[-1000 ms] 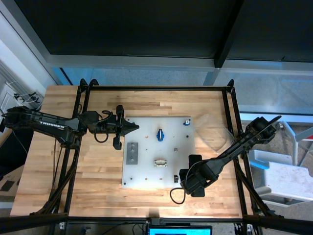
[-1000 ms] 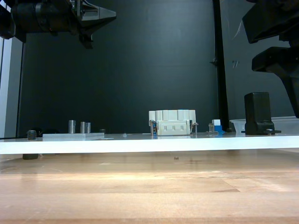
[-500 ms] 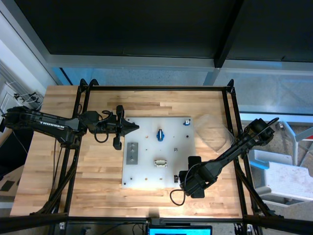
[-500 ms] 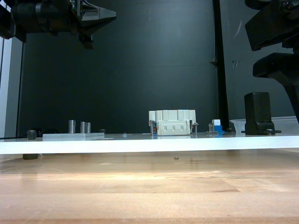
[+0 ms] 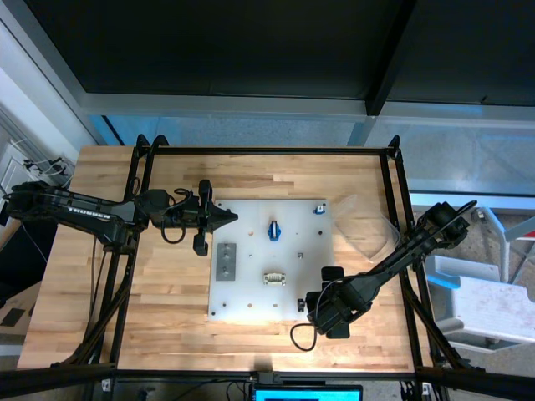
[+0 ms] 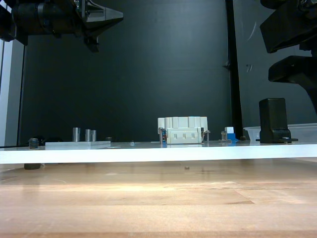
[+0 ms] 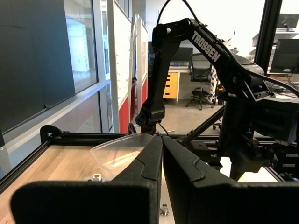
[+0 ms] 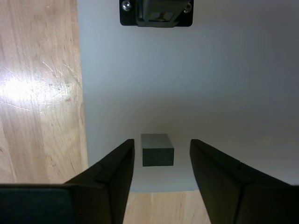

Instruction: Pick the 16mm bar from the taskboard and place it in the container

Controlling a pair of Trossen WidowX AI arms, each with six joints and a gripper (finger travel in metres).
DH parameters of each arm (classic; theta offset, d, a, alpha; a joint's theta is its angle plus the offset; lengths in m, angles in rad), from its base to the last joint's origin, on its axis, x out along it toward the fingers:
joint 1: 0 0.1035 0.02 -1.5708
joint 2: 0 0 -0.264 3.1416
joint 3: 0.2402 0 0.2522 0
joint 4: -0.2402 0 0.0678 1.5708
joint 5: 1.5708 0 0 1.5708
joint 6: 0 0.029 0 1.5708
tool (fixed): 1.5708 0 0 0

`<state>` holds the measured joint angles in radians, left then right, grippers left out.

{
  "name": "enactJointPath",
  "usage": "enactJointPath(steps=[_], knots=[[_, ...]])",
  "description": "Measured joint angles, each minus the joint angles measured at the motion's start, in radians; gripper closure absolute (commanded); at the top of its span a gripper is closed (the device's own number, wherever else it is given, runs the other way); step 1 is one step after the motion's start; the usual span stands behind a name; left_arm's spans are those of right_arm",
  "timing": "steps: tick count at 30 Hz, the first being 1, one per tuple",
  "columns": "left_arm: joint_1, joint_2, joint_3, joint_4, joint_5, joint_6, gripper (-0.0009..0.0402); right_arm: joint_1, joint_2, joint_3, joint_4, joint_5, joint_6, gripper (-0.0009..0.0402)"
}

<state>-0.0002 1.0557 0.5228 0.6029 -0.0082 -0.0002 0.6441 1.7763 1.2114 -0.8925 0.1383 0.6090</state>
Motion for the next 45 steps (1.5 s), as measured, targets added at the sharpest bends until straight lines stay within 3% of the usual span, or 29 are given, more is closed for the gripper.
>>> enactJointPath(steps=[19,45], knots=[[0.000,0.000,0.000,0.000,0.000,0.000,0.0393,0.002,0.000,0.000,0.010,-0.003,0.005,0.0345],[0.000,0.000,0.000,0.000,0.000,0.000,0.0393,0.002,-0.050,0.050,-0.071,0.000,0.007,0.0354]])
